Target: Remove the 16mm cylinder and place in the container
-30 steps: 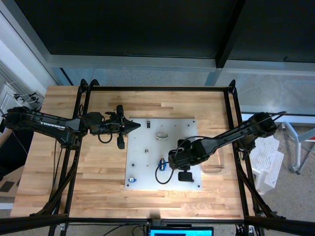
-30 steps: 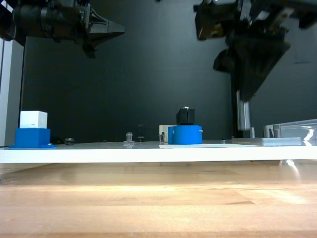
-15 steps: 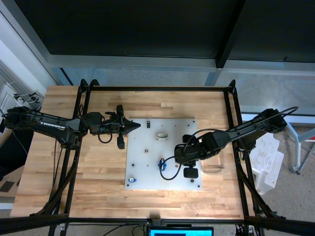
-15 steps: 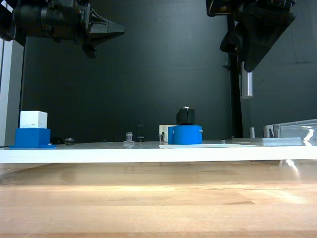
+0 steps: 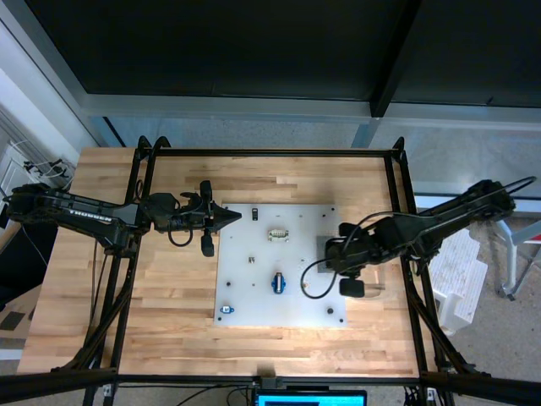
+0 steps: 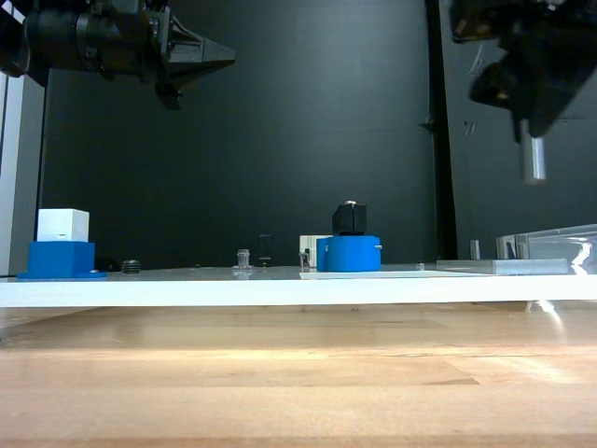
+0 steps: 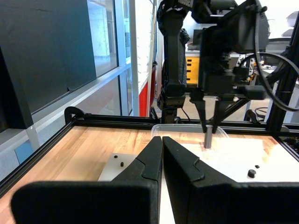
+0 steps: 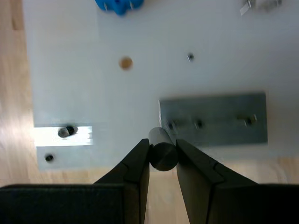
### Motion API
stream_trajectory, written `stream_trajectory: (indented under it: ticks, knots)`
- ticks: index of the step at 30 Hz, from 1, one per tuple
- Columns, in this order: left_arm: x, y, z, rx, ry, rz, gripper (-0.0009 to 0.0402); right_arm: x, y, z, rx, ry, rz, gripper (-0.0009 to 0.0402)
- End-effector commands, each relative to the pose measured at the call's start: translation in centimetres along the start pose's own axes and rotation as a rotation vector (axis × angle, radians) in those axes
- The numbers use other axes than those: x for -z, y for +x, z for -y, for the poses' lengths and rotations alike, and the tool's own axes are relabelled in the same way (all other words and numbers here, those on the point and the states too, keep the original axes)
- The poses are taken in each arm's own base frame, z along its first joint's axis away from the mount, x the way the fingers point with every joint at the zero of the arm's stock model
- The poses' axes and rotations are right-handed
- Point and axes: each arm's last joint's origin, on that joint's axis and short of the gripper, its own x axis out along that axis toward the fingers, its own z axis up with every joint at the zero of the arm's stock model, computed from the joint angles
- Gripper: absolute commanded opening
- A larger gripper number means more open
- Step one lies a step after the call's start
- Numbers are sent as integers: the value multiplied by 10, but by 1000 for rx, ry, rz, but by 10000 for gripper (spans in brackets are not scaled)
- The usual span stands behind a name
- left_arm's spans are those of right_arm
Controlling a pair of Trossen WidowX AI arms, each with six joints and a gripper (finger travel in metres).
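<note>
- Right end effector [image 8: 162,143]: clamped on the cylinder [image 6: 533,159], fingers either side of its round body.
- Cylinder hangs upright in mid-air, upper right of the low view, well clear of the board [image 5: 254,288]; touches nothing but the fingers.
- Right wrist view: cylinder sits over the corner of the grey block [image 8: 212,119], near the board's edge.
- Container [image 6: 569,245]: on the worktop [image 5: 169,288], lower right of low view, just beside the board. Cylinder not in it yet.
- Left end effector [image 5: 235,216]: fingers together, empty, held high over the board's left edge, left of centre in high view; points toward the right arm.
- Blue connector [image 5: 278,283] stands mid-board, well apart from both end effectors.
</note>
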Motion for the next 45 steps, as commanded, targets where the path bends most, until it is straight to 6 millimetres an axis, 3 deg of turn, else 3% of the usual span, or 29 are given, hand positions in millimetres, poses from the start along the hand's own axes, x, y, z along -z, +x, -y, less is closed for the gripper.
stream_trajectory:
  ticks: [1, 10, 19, 23, 35, 45]
  knots:
    - [0, 0, 0, 0, 0, 0, 0, 15, -1, 6, 1, 19, -7, 0]
    - [0, 0, 0, 0, 0, 0, 0, 54, 1, 22, 13, 34, -46, 0]
    - [0, 0, 0, 0, 0, 0, 0, 78, 16, 28, 34, 59, -105, 1]
    - [0, 0, 0, 0, 0, 0, 0, 82, 21, 29, 43, 64, -121, 20]
    - [0, 0, 0, 0, 0, 0, 0, 81, 25, 28, 51, 59, -135, 131]
    - [0, 0, 0, 0, 0, 0, 0, 81, 25, 27, 50, 59, -133, 152]
